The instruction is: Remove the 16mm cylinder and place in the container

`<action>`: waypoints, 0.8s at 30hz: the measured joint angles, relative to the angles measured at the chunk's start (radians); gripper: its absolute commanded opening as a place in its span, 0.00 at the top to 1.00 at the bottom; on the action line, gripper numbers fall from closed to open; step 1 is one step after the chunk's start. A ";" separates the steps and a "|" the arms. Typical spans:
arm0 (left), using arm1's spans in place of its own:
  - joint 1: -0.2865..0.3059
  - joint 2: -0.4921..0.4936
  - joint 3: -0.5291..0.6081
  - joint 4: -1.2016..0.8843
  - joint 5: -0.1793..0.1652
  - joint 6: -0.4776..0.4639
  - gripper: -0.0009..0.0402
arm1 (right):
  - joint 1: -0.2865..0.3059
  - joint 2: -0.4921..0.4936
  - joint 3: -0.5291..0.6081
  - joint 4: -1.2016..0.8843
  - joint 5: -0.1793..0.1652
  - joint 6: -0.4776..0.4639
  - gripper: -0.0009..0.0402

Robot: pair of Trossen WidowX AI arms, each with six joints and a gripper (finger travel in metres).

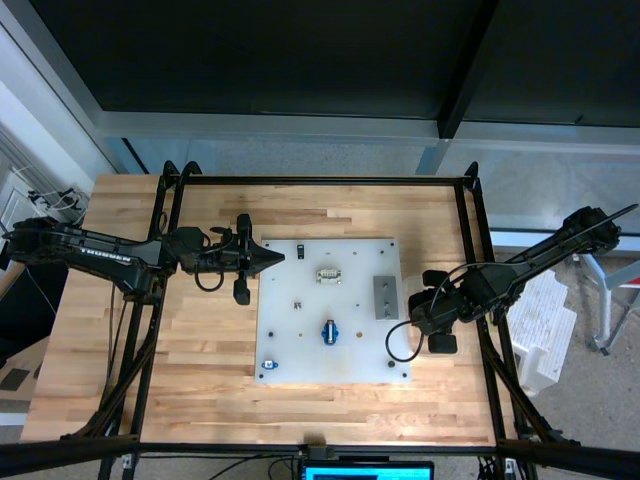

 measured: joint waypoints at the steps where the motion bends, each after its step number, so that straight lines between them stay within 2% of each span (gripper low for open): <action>1: 0.000 0.000 0.000 0.000 0.000 0.000 0.98 | 0.000 0.000 0.000 0.000 0.000 0.000 0.50; 6: 0.000 0.000 0.000 0.000 0.000 0.000 0.98 | 0.000 0.000 0.000 0.000 0.000 0.000 0.46; 16: 0.000 0.000 0.000 0.000 0.000 0.000 0.98 | -0.007 -0.002 0.007 0.009 0.000 -0.015 0.50; 22: 0.000 0.000 0.000 0.000 0.000 0.000 0.98 | -0.073 -0.016 0.073 0.060 0.006 -0.105 0.54; 24: 0.000 0.000 0.000 0.000 0.000 0.000 0.98 | -0.097 -0.016 0.104 0.084 0.023 -0.139 0.56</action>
